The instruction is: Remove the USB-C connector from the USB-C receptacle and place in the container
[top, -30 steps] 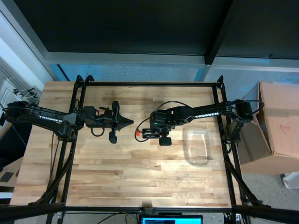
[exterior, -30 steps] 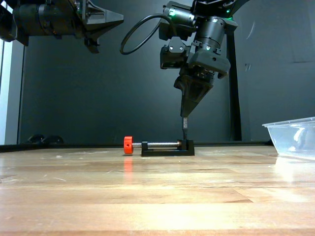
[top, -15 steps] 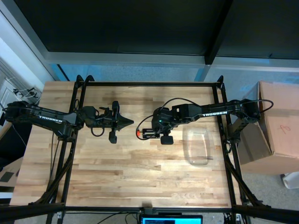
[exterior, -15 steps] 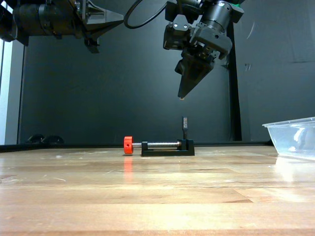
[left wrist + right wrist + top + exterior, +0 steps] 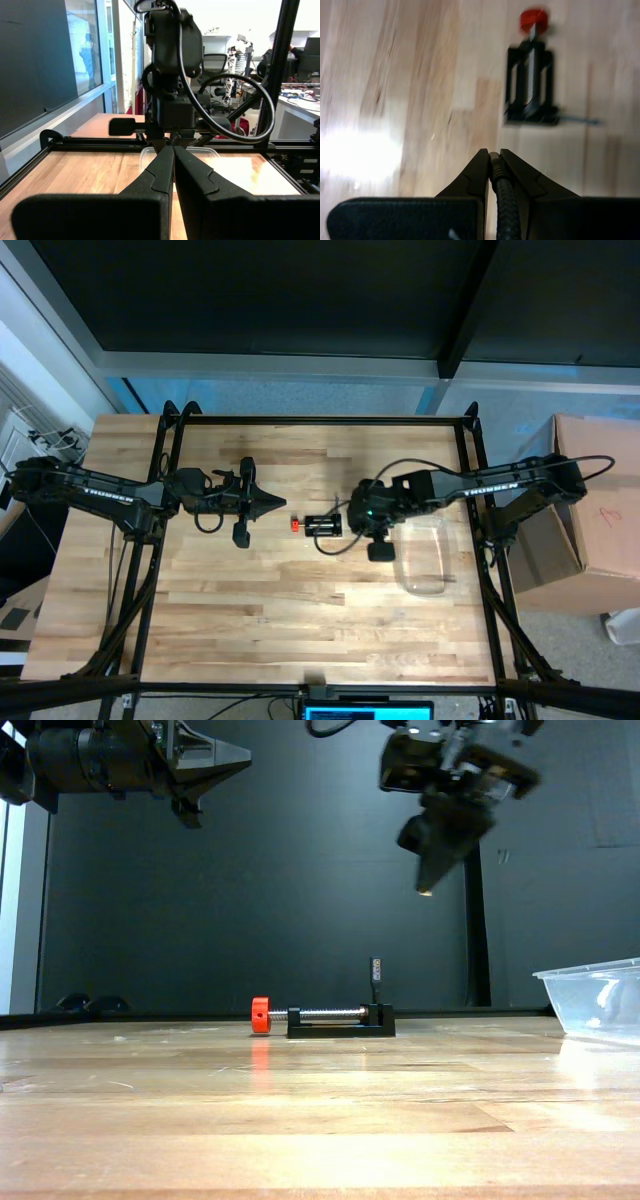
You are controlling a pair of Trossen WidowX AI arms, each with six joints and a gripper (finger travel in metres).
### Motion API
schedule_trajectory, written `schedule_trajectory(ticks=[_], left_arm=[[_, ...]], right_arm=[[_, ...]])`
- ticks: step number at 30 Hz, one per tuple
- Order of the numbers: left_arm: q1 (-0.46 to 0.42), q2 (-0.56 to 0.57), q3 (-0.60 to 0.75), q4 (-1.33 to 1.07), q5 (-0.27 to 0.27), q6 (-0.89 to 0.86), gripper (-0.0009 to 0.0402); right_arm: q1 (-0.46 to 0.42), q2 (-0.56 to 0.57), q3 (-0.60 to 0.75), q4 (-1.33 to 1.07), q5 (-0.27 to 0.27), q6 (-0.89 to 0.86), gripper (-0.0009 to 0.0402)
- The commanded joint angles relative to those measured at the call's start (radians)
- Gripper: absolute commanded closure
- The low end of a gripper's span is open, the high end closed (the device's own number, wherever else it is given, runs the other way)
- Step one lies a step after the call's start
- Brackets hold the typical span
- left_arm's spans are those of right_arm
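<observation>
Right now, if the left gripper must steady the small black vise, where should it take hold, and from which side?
Probably the vise's black frame, from above, closing across its narrow width, between red knob and upright receptacle: it lies flat and long. The left gripper hovers shut, high to its left; the right gripper, high between vise and container, is shut on the USB-C connector.

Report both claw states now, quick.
Left claw: shut, empty, high above the table's left half.
Right claw: shut on the USB-C connector, high between vise and container.
</observation>
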Motion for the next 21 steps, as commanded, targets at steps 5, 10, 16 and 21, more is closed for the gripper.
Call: schedule_trajectory(ticks=[5, 10, 16, 21], left_arm=[[0.0, 0.001, 0.0, -0.011, 0.0, 0.0, 0.0393], [0.0, 0.001, 0.0, -0.025, 0.0, 0.0, 0.0393], [0.0, 0.001, 0.0, -0.026, 0.0, 0.0, 0.0393], [0.0, 0.001, 0.0, -0.026, 0.0, 0.0, 0.0393]], right_arm=[[0.089, -0.135, -0.14, -0.01, 0.003, 0.098, 0.0393], [0.15, -0.231, -0.238, -0.038, 0.003, 0.21, 0.0393], [0.227, -0.328, -0.357, -0.078, 0.002, 0.364, 0.0393], [0.285, -0.351, -0.423, -0.098, 0.001, 0.432, 0.0389]])
